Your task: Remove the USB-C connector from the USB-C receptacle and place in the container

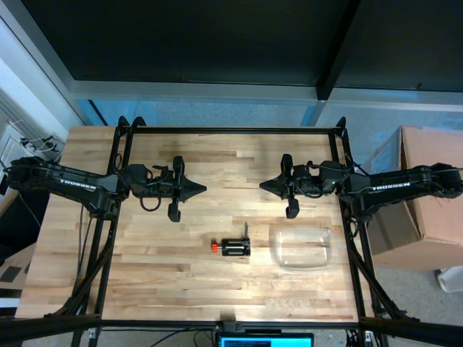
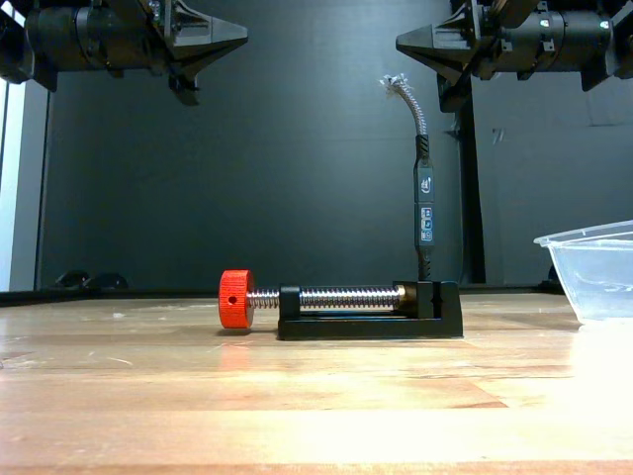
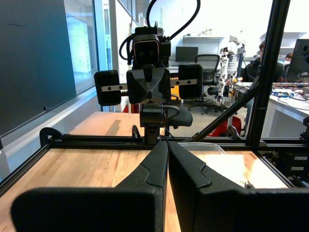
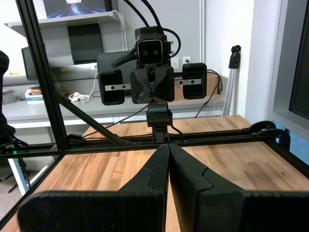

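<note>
Work on the pull has not begun: the USB-C connector (image 2: 425,203) stands upright with its foot down in the end block of a small black vise (image 2: 371,315). The USB-C receptacle is probably inside that block, though I cannot make it out. A frayed braided lead (image 2: 401,89) rises from the connector's top. The vise lies on the table (image 1: 166,282) with its red knob (image 2: 235,298) pointing toward the left arm's side, and the clear container (image 1: 300,248) sits just beside it on the right arm's side. Both arms hang high and level, well above the vise. The left gripper (image 1: 200,189) is closed tight on nothing. The right gripper (image 1: 266,186) is likewise closed and empty, and the two face tip to tip across a gap. The right arm looks the handier one. It should open up first, come down over the connector's rigid body rather than the lead, clamp squarely, and draw straight up along the plug's axis so the vise neither tips nor drags
</note>
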You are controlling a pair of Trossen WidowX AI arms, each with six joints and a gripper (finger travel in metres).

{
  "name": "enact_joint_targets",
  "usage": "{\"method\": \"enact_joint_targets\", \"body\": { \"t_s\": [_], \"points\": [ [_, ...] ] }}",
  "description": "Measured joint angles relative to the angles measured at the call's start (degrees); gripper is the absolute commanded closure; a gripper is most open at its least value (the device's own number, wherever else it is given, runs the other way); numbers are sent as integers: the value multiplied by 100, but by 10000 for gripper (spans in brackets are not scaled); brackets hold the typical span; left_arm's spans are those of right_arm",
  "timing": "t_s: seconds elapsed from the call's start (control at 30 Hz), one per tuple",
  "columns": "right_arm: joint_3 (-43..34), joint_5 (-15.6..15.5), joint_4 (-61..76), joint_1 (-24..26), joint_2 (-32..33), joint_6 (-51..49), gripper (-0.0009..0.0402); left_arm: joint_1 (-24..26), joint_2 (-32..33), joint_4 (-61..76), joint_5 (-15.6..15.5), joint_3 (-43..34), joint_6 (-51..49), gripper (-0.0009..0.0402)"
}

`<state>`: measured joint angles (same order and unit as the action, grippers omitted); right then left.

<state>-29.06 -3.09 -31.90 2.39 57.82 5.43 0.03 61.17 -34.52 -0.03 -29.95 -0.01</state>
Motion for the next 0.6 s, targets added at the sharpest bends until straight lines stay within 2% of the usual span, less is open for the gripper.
{"method": "enact_joint_targets", "body": {
  "t_s": [0.47,0.6],
  "points": [
    [-50,35,140,-39,0,66,393,-2,0,2,0,2,0,393],
    [-350,48,1062,-85,24,190,393,-2,0,2,0,0,0,393]
  ]
}}
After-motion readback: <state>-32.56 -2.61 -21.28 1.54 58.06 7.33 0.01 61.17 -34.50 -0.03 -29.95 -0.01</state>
